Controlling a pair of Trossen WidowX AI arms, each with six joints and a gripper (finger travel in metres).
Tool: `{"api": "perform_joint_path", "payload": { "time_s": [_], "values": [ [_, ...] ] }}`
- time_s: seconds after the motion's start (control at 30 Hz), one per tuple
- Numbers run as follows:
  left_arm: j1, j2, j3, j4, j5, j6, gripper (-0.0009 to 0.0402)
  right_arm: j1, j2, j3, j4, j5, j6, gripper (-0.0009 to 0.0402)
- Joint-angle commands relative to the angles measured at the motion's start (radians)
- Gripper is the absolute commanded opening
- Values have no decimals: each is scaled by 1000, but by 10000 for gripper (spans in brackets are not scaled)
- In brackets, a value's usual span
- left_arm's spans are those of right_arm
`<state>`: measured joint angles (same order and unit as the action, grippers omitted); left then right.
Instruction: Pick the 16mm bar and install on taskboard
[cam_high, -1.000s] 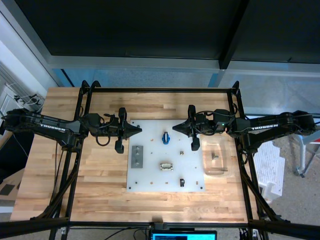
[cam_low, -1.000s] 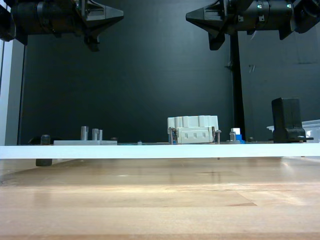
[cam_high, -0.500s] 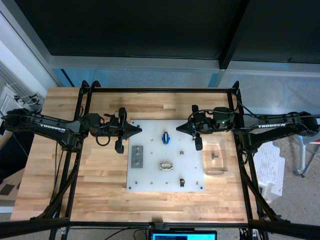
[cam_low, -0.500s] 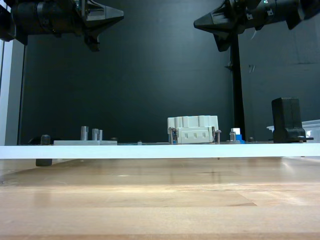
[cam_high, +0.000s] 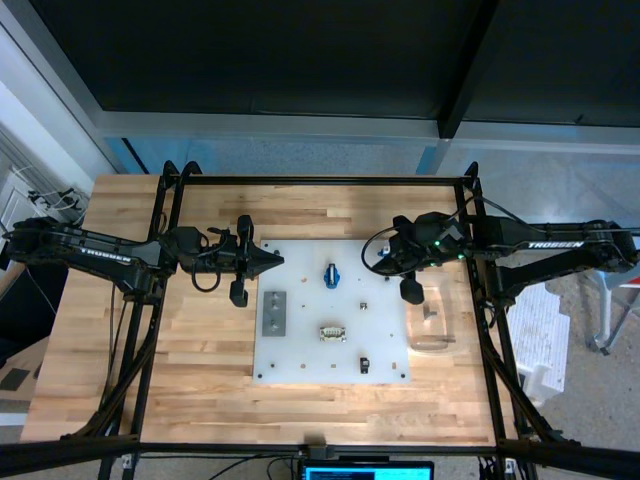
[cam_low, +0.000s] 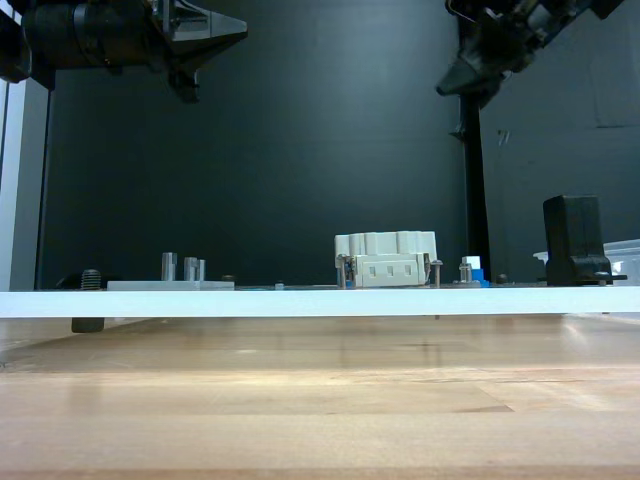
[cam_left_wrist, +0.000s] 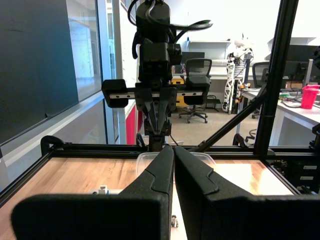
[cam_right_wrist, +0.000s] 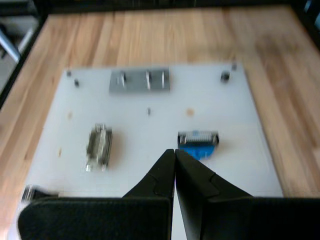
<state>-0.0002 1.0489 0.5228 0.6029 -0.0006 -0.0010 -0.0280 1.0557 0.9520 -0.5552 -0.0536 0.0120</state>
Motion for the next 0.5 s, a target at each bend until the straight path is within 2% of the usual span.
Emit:
{"api": "perform_joint_path", "payload": {
  "time_s": [0.03, 0.5],
  "values": [
    [0, 0, 0, 0, 0, 0, 0, 4, 0, 20, -92, 3, 11, 0],
    [0, 0, 0, 0, 0, 0, 0, 62, 0, 25, -402, 8, 92, 0]
  ]
}}
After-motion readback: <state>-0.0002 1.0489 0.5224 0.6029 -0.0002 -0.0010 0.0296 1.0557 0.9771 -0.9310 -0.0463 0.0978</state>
